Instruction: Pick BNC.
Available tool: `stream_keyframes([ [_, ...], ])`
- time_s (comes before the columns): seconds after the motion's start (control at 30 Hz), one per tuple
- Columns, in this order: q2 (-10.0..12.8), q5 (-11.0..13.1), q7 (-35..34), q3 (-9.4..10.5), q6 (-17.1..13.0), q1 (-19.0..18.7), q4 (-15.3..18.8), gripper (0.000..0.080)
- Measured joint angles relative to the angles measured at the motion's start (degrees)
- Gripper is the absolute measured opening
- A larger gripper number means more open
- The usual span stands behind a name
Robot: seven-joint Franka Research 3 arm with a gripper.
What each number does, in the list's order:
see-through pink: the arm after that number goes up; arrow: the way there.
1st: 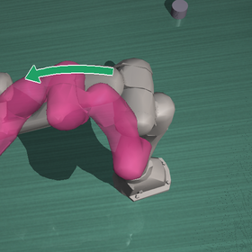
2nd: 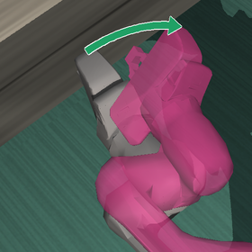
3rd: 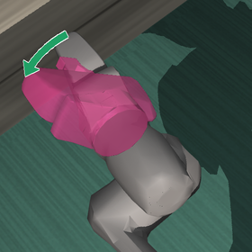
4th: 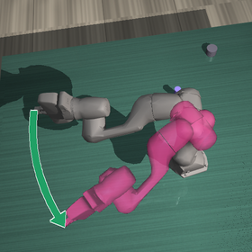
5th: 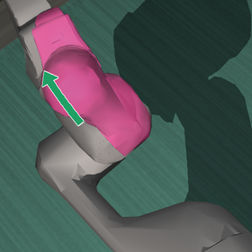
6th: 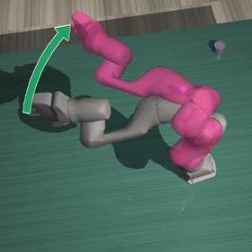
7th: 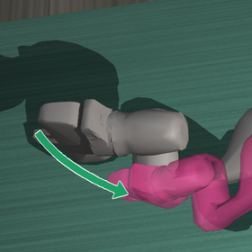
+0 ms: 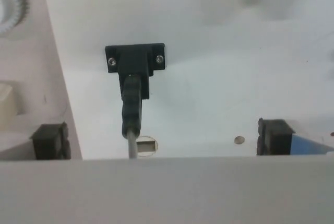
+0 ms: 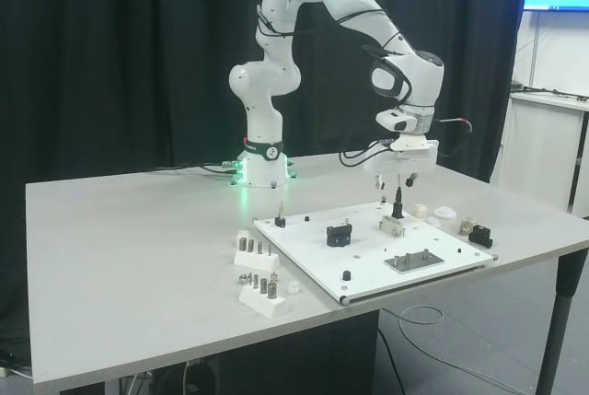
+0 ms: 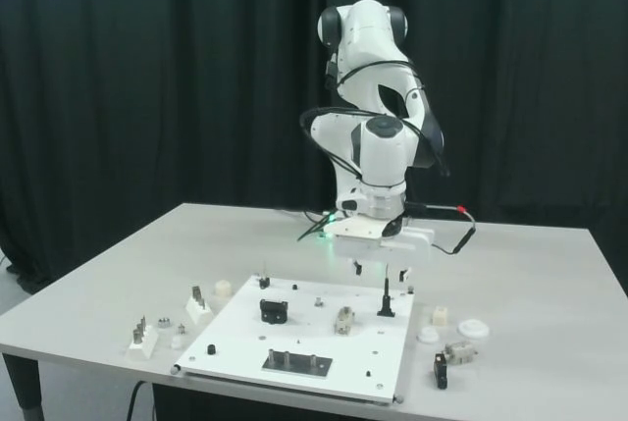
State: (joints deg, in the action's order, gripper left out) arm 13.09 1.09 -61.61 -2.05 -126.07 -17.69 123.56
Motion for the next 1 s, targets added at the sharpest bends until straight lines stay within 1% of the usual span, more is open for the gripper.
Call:
stream_keyframes([
  [0.4,-0.3,0.0,0.5,0.0,0.3,0.0,0.0,0.08],
  [0.63,-0.3,0.0,2.5,-0.05,0.3,0.0,0.0,0.08],
  [1.0,-0.3,0.0,2.5,-0.28,0.3,0.0,0.0,0.08],
])
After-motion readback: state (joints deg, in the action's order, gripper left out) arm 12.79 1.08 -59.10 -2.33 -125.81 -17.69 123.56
